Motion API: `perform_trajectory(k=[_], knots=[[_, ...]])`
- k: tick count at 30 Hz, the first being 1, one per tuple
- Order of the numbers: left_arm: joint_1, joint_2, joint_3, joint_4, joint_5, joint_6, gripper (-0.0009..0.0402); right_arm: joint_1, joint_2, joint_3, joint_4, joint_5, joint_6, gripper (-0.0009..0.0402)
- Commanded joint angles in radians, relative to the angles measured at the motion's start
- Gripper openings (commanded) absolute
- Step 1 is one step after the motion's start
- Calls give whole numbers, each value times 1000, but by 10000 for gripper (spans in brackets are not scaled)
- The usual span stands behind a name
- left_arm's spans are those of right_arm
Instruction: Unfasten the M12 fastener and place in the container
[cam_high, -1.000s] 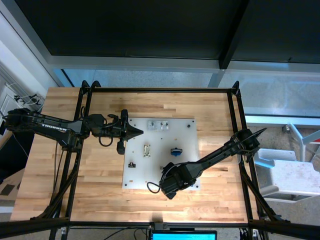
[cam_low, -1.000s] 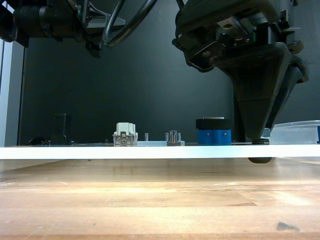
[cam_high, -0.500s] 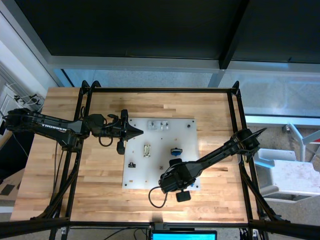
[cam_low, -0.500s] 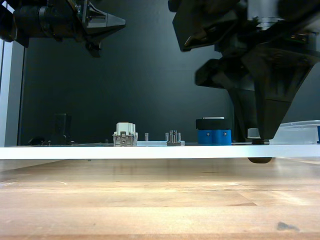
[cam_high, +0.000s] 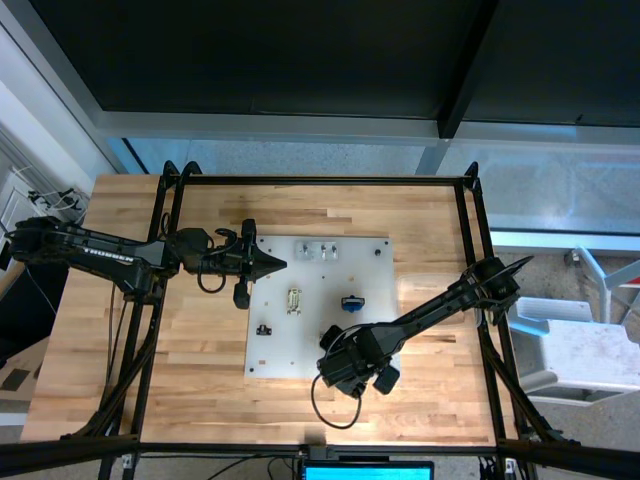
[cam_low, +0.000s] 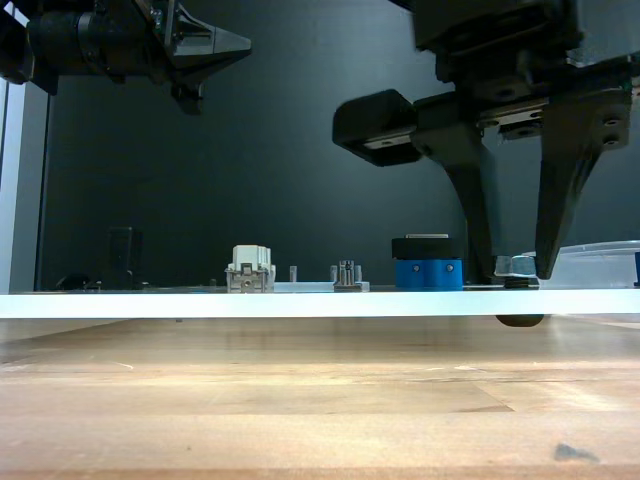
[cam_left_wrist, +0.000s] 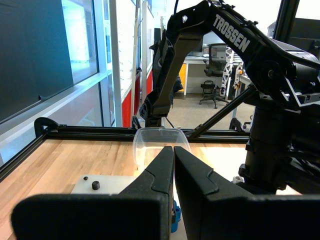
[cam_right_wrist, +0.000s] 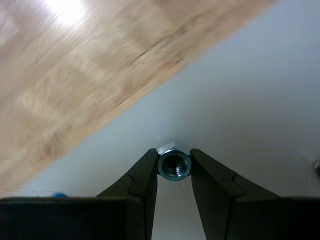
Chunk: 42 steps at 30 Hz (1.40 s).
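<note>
Rotated right gripper pinches nut, unseen overhead; left gripper overhangs board.

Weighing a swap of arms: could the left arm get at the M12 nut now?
Probably not: the right gripper clasps the M12 nut on both sides, and the left gripper hangs across the white board.

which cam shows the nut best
Right wrist view: the nut end-on, clamped in the right pincer. Low view shows it side-on; high view hides it under the arm. Left wrist view misses it; left pincer hovers at the board's left edge.
</note>
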<state>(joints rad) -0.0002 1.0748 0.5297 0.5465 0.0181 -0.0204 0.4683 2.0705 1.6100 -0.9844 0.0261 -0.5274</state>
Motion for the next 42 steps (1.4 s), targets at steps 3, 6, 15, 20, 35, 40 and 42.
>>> perform_trajectory(k=[3, 6, 15, 20, 35, 40, 42], knots=[[0, 0, 0, 0, 0, 0, 0, 1, 0, 0, -10, 0, -203, 4], [0, 0, 0, 0, 0, 0, 0, 1, 0, 0, -14, 0, -277, 4], [0, 0, 0, 0, 0, 0, 0, 1, -16, 11, -33, -1, -319, 4], [0, 0, 0, 0, 0, 0, 0, 1, -37, 18, -44, -1, -319, 4], [0, 0, 0, 0, 0, 0, 0, 1, -135, 12, -90, -1, -215, 4], [0, 0, 0, 0, 0, 0, 0, -24, -195, -38, -93, -1, -45, 4], [0, 0, 0, 0, 0, 0, 0, -39, -221, -61, -96, -1, 77, 4]])
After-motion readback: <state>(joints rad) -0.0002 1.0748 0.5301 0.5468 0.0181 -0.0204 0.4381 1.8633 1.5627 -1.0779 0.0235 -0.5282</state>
